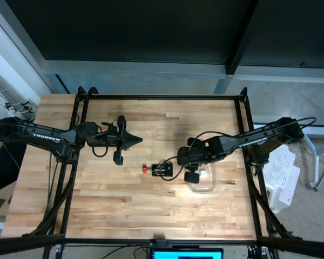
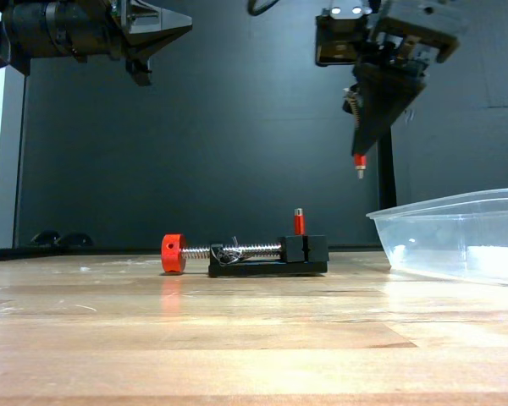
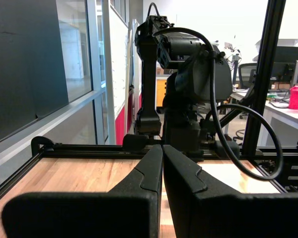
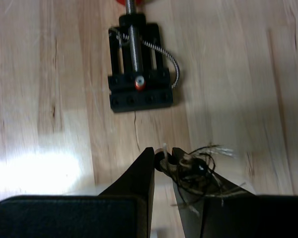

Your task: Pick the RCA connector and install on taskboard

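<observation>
The wooden surface (image 1: 124,205) carries a clear tray (image 2: 457,241) and, to its left, the taskboard (image 2: 267,256), lying left-right with its red knob leftward. The left gripper (image 3: 162,153) hangs closed and empty, well apart. The right gripper (image 2: 361,148) hovers high, clamping the RCA connector (image 2: 360,162) upright, pin down.

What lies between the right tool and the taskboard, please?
Bare wood, the right wrist view shows. Right tool holds the RCA connector aloft near the taskboard; left tool hovers at left.
</observation>
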Controlling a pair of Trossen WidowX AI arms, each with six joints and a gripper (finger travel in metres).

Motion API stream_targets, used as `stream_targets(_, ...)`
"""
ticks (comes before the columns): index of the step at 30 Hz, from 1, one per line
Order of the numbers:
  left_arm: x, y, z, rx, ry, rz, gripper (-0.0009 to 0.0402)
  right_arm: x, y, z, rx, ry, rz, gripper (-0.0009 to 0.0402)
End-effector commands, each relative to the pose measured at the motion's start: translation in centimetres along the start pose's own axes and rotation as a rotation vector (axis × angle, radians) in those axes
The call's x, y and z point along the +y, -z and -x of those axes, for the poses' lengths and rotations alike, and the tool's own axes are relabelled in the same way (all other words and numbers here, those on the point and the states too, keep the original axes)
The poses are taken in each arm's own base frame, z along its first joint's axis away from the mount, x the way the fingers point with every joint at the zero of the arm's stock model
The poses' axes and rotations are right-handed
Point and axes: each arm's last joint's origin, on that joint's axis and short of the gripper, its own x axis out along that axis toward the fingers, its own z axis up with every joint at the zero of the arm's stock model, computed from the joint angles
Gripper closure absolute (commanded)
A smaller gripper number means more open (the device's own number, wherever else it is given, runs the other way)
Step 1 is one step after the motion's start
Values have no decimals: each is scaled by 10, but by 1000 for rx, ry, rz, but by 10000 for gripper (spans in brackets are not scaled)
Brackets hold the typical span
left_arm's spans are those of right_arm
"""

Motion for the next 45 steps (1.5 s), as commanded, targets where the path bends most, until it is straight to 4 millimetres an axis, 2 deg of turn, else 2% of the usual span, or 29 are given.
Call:
stream_targets(1,0,0,0,0,0,0,393,3,-8,-7,3,2,-2,393)
stream_targets(12,0,0,0,0,0,0,393,11,-30,-24,8,5,-4,393)
stream_targets(22,0,0,0,0,0,0,393,14,-42,-31,-1,5,-11,393)
stream_targets(45,0,0,0,1,0,0,393,14,-44,-49,11,-13,-13,393)
